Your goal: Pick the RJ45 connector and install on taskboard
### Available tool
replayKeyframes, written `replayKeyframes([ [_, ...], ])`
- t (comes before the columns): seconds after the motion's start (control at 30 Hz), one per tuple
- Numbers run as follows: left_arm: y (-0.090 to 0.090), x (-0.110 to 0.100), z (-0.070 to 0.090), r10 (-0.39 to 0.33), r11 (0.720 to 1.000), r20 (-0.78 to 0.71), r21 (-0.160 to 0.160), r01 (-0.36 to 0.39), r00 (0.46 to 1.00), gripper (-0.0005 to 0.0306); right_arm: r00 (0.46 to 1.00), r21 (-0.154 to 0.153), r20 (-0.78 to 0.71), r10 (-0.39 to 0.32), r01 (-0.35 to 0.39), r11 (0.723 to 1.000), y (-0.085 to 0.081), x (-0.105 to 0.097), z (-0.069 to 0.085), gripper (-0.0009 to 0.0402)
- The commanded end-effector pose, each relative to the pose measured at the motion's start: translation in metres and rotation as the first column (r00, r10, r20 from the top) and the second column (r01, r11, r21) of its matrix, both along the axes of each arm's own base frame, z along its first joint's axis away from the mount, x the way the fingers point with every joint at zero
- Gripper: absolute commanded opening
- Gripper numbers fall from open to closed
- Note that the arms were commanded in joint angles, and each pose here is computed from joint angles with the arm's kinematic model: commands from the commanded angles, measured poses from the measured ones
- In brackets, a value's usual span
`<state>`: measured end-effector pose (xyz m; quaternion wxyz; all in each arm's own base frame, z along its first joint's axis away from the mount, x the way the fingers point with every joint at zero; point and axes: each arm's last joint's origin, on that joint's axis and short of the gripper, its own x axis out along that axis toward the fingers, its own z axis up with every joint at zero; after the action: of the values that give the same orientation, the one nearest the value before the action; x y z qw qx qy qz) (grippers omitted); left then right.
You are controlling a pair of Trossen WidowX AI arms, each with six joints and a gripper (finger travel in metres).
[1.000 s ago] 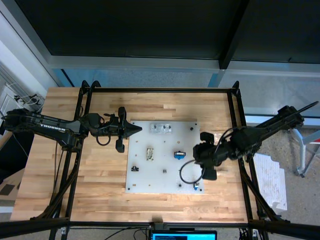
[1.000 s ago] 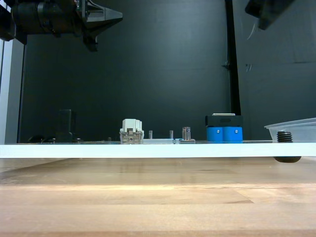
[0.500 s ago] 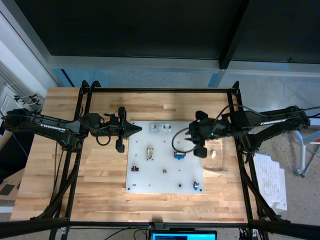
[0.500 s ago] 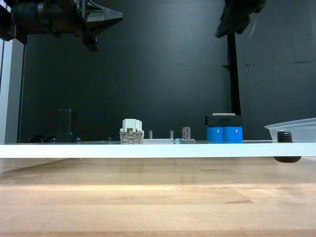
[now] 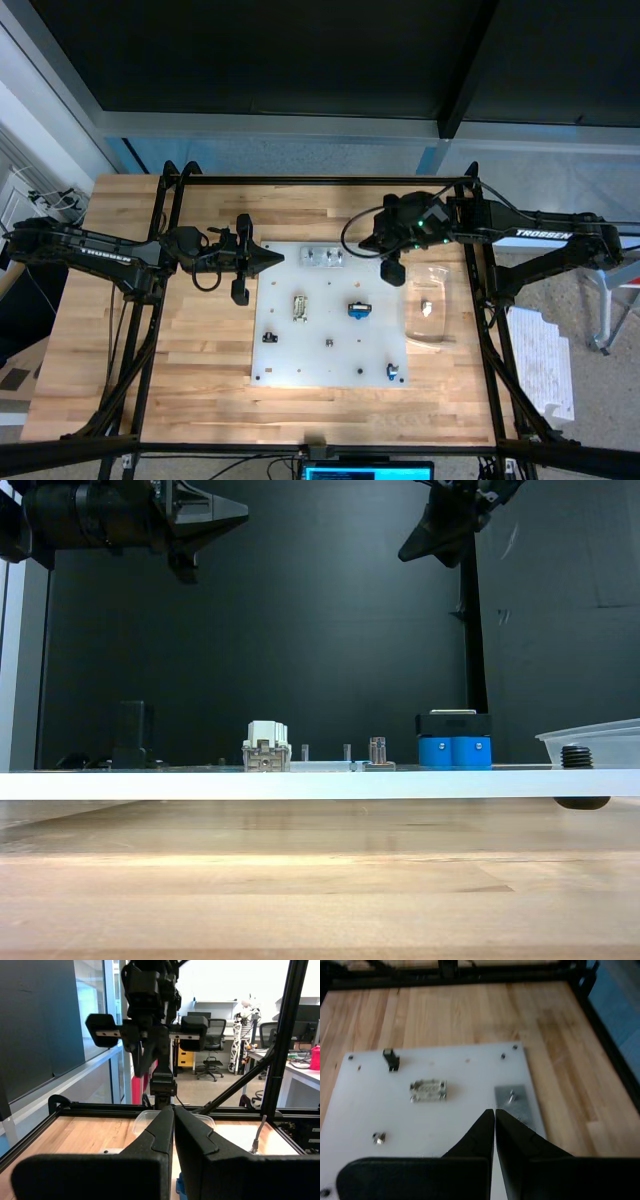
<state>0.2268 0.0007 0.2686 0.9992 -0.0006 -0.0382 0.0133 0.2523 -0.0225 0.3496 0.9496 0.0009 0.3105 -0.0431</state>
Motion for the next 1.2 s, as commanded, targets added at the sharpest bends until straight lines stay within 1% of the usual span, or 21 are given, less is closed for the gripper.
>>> replayKeyframes([
  [0.03,0.000,0.000,0.000,0.000,1.000,0.000,0.000,0.000,1.000,0.0000,0.996,0.001,0.073,0.040,-0.040,0.999,0.001,0.002,0.002,0.0001],
  [0.13,0.000,0.000,0.000,0.000,1.000,0.000,0.000,0.000,1.000,0.0000,0.986,-0.009,0.160,0.040,-0.039,0.999,0.001,0.002,-0.001,0.0000],
  [0.23,0.000,0.000,0.000,0.000,1.000,0.000,0.000,0.000,1.000,0.0000,0.975,-0.008,0.219,0.036,-0.035,0.999,0.001,0.001,-0.008,0.0000],
  [0.3,0.000,0.000,0.000,0.000,1.000,0.000,0.000,0.000,1.000,0.0000,0.965,-0.006,0.260,0.032,-0.032,0.999,0.001,-0.001,-0.014,0.0000],
  [0.33,0.000,0.000,0.000,0.000,1.000,0.000,0.000,0.000,1.000,0.0000,0.958,0.003,0.284,0.025,-0.027,1.000,0.001,-0.002,-0.017,0.0000],
  [0.43,0.000,0.000,0.000,0.000,1.000,0.000,0.000,0.000,1.000,0.0000,0.935,0.012,0.354,0.034,-0.041,0.999,0.002,-0.004,-0.028,0.0000],
  [0.5,0.000,0.000,0.000,0.000,1.000,0.000,0.000,0.000,1.000,0.0000,0.916,0.024,0.401,0.028,-0.042,0.999,0.002,-0.005,-0.034,0.0000],
  [0.7,0.000,0.000,0.000,0.000,1.000,0.000,0.000,0.000,1.000,0.0000,0.872,0.034,0.489,0.023,-0.045,0.998,0.003,-0.008,-0.047,0.0000],
  [0.83,0.000,0.000,0.000,0.000,1.000,0.000,0.000,0.000,1.000,0.0000,0.847,0.029,0.530,0.025,-0.047,0.998,0.003,-0.009,-0.055,0.0000],
  [0.93,0.000,0.000,0.000,0.000,1.000,0.000,0.000,0.000,1.000,0.0000,0.831,0.030,0.556,0.029,-0.055,0.998,0.005,-0.010,-0.059,0.0000],
  [1.0,0.000,0.000,0.000,0.000,1.000,0.000,0.000,0.000,1.000,0.0000,0.829,0.033,0.558,0.030,-0.058,0.998,0.006,-0.011,-0.061,0.0000],
  [1.1,0.000,0.000,0.000,0.000,1.000,0.000,0.000,0.000,1.000,0.0000,0.828,0.027,0.560,0.033,-0.058,0.998,0.007,-0.011,-0.061,0.0000],
  [1.2,0.000,0.000,0.000,0.000,1.000,0.000,0.000,0.000,1.000,0.0000,0.814,0.019,0.579,0.040,-0.063,0.998,0.009,-0.011,-0.060,0.0000],
])
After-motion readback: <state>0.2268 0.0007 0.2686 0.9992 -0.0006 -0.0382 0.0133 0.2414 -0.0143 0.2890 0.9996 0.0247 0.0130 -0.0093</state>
